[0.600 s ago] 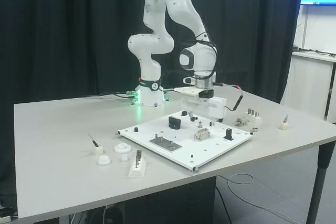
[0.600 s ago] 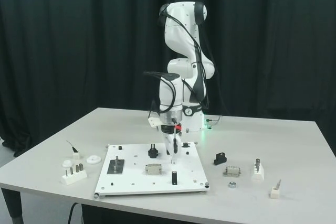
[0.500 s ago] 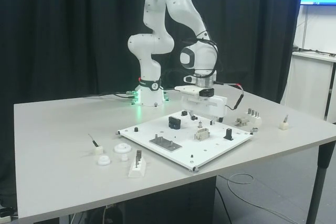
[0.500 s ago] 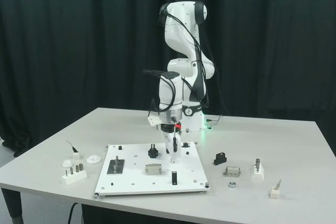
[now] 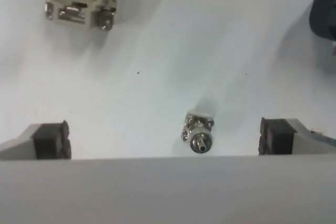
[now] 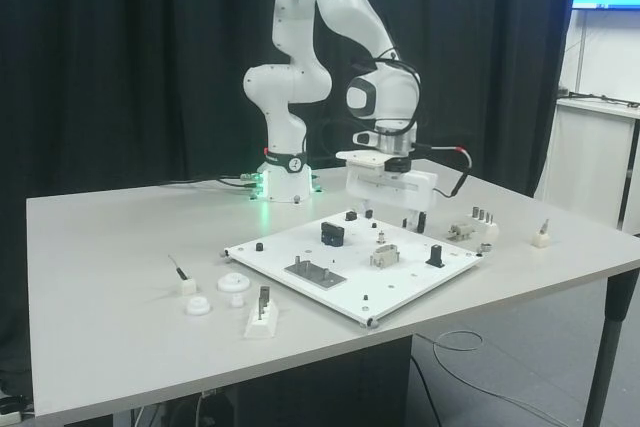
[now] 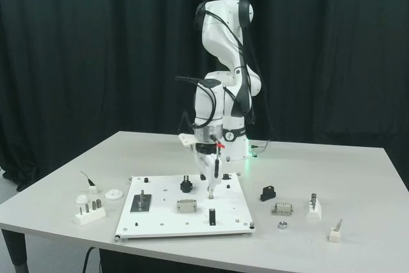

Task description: Pick D-SUB.

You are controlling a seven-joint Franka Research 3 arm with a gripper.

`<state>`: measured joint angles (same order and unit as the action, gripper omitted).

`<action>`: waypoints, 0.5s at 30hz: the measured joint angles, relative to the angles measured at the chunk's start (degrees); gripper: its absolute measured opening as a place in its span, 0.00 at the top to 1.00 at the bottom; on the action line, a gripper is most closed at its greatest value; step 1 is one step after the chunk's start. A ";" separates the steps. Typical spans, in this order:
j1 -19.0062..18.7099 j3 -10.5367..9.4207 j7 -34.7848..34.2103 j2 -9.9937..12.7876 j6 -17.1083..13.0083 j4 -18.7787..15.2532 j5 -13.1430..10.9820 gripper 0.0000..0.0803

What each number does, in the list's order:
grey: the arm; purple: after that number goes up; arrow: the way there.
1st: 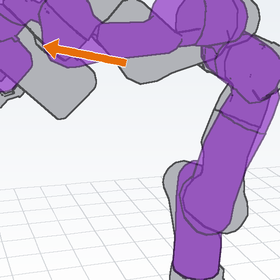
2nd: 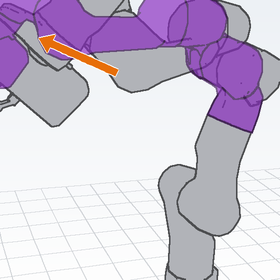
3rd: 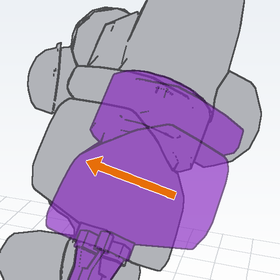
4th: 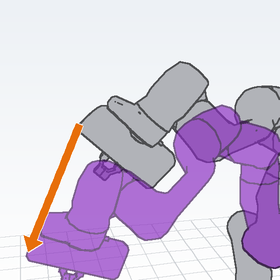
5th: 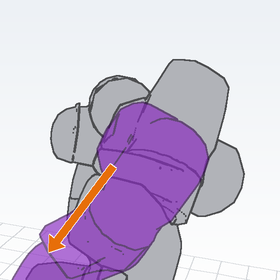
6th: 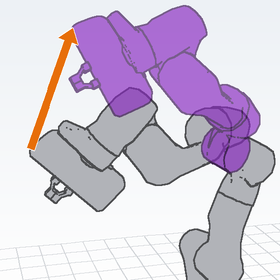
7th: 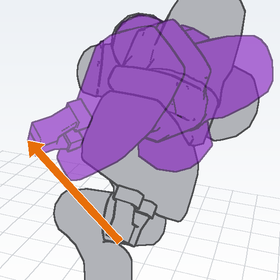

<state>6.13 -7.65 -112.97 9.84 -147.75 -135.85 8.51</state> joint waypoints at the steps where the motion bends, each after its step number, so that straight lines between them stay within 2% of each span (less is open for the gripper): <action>1: -0.01 -0.02 0.31 -0.18 0.15 0.00 0.12 0.00; 15: -0.78 -0.22 7.06 -2.57 3.02 -0.07 0.54 0.00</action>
<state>5.34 -7.87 -105.91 7.26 -144.73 -135.92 9.06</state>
